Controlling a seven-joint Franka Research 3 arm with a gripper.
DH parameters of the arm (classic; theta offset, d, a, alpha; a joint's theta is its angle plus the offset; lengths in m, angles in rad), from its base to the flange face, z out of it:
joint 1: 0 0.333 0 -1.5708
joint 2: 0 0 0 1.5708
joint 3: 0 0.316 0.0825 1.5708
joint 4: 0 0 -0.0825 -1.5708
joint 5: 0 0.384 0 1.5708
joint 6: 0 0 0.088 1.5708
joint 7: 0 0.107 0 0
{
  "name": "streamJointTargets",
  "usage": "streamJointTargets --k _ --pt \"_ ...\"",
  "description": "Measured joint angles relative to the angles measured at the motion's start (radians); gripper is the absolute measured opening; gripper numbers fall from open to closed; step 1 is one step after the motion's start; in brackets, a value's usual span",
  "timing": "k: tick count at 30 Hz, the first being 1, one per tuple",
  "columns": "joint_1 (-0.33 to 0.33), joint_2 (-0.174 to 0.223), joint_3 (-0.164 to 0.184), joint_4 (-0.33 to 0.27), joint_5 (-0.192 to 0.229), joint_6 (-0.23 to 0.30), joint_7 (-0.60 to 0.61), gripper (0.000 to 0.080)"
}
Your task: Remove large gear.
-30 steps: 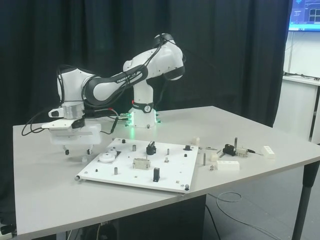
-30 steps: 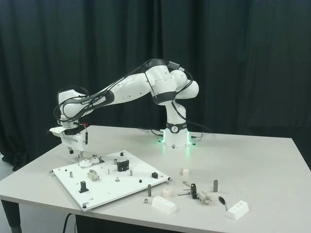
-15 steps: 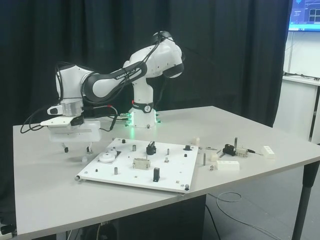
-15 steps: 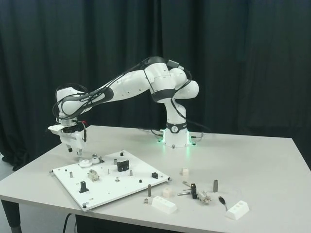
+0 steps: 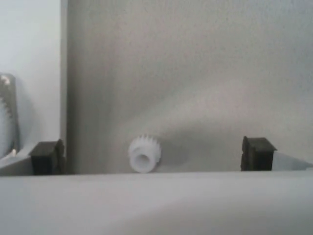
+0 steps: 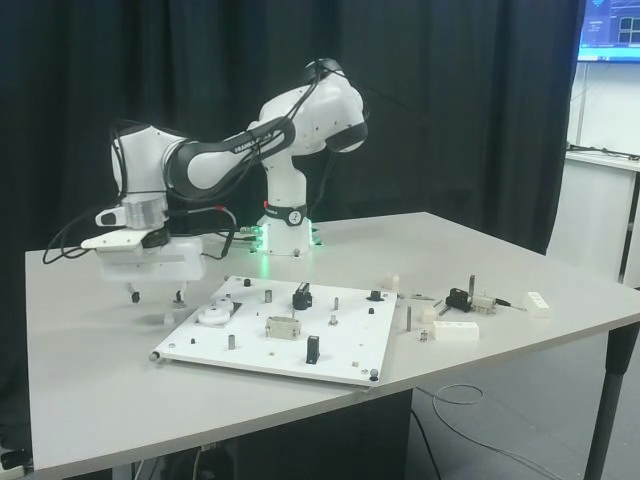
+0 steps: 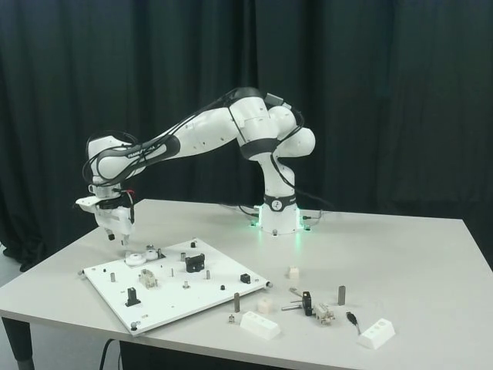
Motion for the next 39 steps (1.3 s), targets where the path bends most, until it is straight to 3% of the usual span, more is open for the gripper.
streamJointTargets --k 14,26,32,39 --pt "0.019 -0.044 0.002 0.011 -0.009 -0.020 0.174 0.0800" --pt "0.068 -0.096 0.035 0.011 -0.094 -0.009 0.304 0.0800" --pt "0.091 -0.136 0.075 0.005 -0.150 0.049 0.356 0.0800" --pt "0.095 -0.243 0.178 -0.031 -0.272 0.204 0.434 0.0800"
